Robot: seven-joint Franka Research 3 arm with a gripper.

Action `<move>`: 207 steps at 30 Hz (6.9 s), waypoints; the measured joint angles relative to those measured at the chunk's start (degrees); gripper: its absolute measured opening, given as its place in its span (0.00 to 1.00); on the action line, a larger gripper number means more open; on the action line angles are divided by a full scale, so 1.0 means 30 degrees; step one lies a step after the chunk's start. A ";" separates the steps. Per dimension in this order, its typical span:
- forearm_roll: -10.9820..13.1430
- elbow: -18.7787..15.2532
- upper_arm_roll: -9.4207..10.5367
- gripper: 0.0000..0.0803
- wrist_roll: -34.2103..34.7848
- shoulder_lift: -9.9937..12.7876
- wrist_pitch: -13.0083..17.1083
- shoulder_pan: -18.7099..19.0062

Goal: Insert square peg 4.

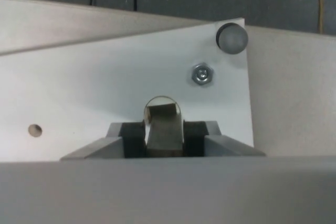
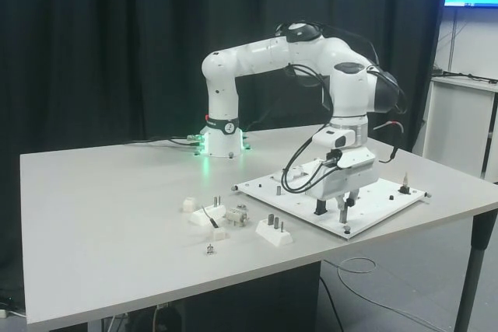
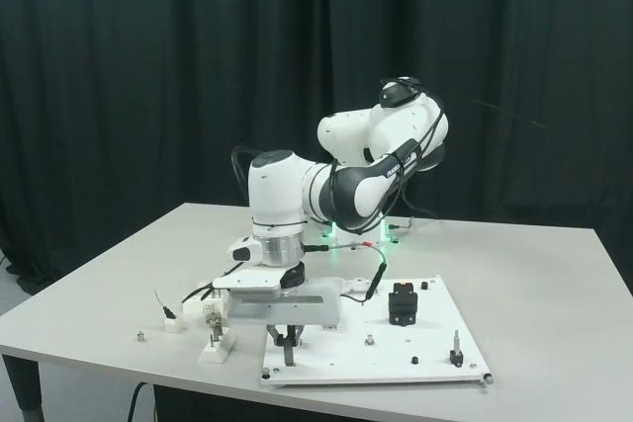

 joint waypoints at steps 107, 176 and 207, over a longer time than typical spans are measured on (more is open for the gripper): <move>-0.0120 -0.0673 0.0066 0.19 -0.2499 -0.0011 0.1385 0.0856; -0.0089 -0.1199 0.0036 0.18 -0.1027 -0.0039 0.1862 0.1260; -0.0049 -0.1712 -0.0033 0.18 0.1903 -0.0082 0.1874 0.1523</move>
